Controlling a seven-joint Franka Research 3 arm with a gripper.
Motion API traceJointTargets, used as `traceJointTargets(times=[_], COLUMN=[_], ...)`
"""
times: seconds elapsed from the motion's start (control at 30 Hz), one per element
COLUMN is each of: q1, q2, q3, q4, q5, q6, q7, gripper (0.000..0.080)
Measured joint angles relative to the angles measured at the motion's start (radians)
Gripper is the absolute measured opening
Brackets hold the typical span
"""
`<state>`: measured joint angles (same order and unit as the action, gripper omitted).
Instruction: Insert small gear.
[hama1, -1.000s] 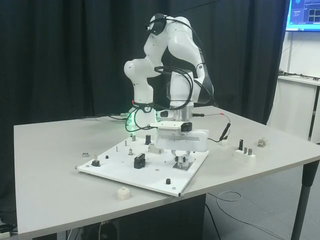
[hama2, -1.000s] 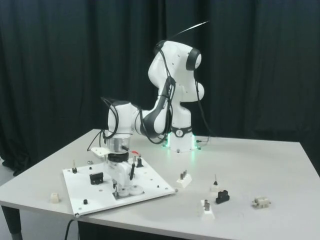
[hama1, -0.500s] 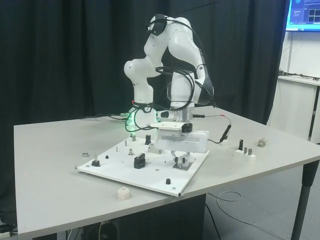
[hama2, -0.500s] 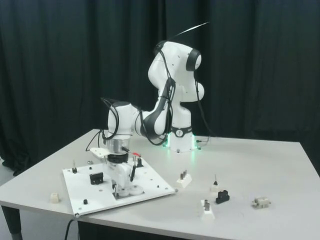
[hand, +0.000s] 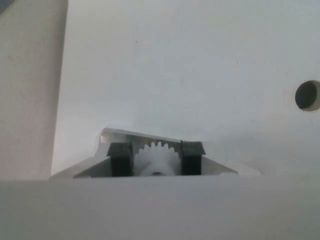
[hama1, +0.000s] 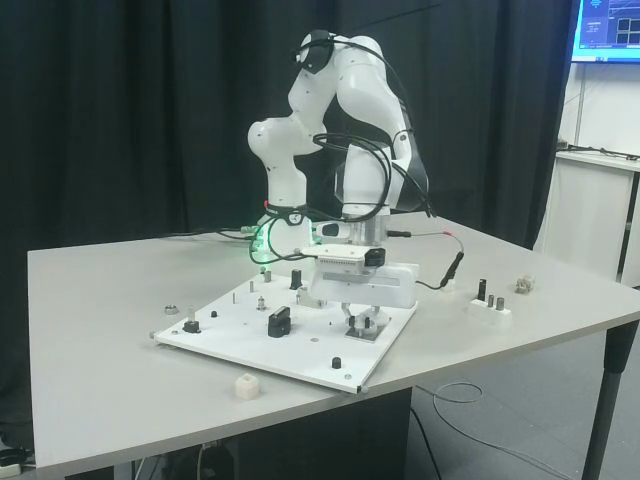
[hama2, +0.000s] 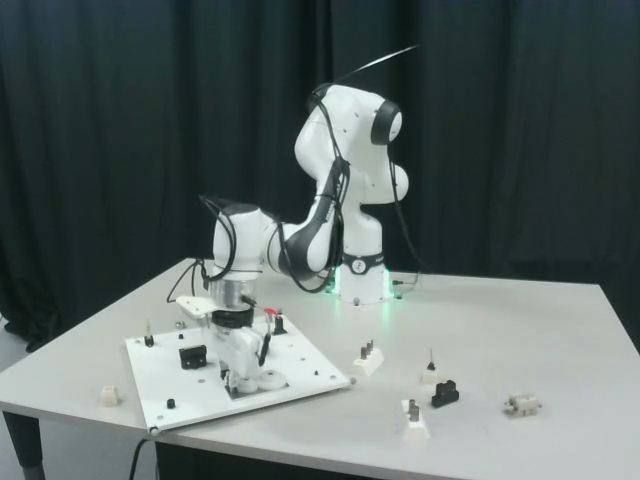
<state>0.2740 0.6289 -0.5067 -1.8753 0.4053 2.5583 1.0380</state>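
Gripping the small gear (hand: 156, 159), gripper (hand: 156, 161) points down.

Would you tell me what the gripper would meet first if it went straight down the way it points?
Most likely the white board. The gripper holds the small gear between its black fingers and points down at the board, close above it; whether a peg stands right beneath cannot be seen.
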Motion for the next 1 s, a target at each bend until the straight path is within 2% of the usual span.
traceJointTargets(times=[0.27, 0.67, 1.0], q1=[-0.006, -0.020, -0.033], q2=[0.010, 0.031, 0.033], q3=[0.000, 0.005, 0.017], q4=[0.028, 0.079, 0.094], q5=[-0.003, -0.029, -0.047], q6=[-0.043, -0.116, -0.136], q7=[0.000, -0.001, -0.001], gripper=[0.0199, 0.0199, 0.0199])
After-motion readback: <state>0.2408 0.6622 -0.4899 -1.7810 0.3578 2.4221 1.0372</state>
